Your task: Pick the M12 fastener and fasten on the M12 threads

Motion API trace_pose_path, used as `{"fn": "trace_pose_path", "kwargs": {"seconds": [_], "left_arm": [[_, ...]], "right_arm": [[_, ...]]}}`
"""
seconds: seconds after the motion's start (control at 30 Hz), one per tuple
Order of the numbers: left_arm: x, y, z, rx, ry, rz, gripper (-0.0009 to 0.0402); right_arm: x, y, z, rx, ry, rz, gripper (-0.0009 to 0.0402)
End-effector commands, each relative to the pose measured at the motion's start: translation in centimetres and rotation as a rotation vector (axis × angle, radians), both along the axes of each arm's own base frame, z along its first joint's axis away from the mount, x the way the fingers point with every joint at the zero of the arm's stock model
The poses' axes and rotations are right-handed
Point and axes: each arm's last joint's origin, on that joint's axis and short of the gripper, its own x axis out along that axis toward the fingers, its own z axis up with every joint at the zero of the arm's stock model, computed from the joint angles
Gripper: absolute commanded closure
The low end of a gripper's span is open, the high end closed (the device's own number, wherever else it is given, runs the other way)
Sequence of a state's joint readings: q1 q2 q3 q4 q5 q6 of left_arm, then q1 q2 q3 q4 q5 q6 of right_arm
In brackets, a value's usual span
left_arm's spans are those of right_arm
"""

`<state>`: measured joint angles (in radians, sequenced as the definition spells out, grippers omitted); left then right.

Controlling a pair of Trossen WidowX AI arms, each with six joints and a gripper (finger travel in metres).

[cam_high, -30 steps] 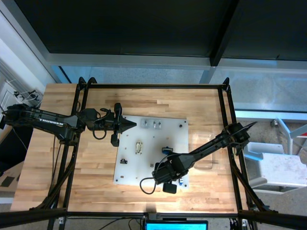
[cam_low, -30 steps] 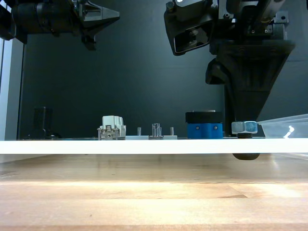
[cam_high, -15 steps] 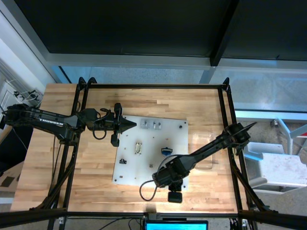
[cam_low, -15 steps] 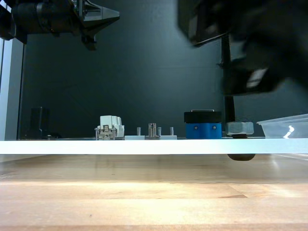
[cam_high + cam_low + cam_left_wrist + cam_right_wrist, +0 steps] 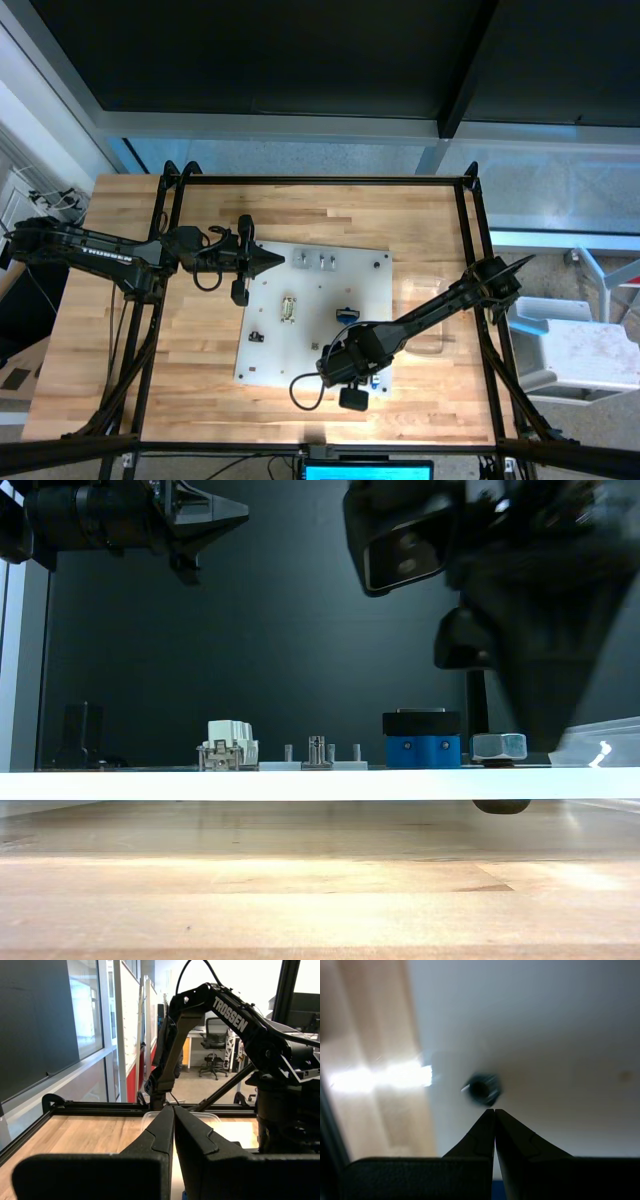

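two arms, one working. left gripper [image 5: 280,262] hangs parked over the board's [image 5: 300,350] far left edge, fingers pressed together. further right, the silver nut [image 5: 498,746] seems seated on its stud, just beside the blue block [image 5: 423,750]. right gripper [image 5: 494,1110] hovers close by it, tips together on nothing. likely mid-fastening: next it should part, drop around the nut and twist.

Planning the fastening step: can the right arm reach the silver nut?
Likely yes: the right gripper hovers beside the nut, nothing between, though its fingers are shut. The left gripper is parked at the board's left.
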<state>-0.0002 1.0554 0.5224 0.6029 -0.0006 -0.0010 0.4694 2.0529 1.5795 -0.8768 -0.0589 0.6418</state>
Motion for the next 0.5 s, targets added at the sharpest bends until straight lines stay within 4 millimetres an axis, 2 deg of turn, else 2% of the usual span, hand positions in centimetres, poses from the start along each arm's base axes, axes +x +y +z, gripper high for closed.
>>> {"fn": "trace_pose_path", "kwargs": {"seconds": [0.03, 0.27, 0.5], "left_arm": [[0.00, 0.00, 0.01, 0.000, 0.000, 0.000, 0.0393], [0.00, 0.00, 0.01, 0.000, 0.000, 0.000, 0.0393], [0.00, 0.00, 0.01, 0.000, 0.000, 0.000, 0.0393]], "right_arm": [[0.08, -0.11, 0.03, -0.035, -0.019, -0.011, 0.0393], [0.16, -0.03, 0.05, -0.018, -0.024, -0.007, 0.0393], [0.13, 0.83, 0.27, 0.222, 0.041, 0.106, 0.0393]]}}
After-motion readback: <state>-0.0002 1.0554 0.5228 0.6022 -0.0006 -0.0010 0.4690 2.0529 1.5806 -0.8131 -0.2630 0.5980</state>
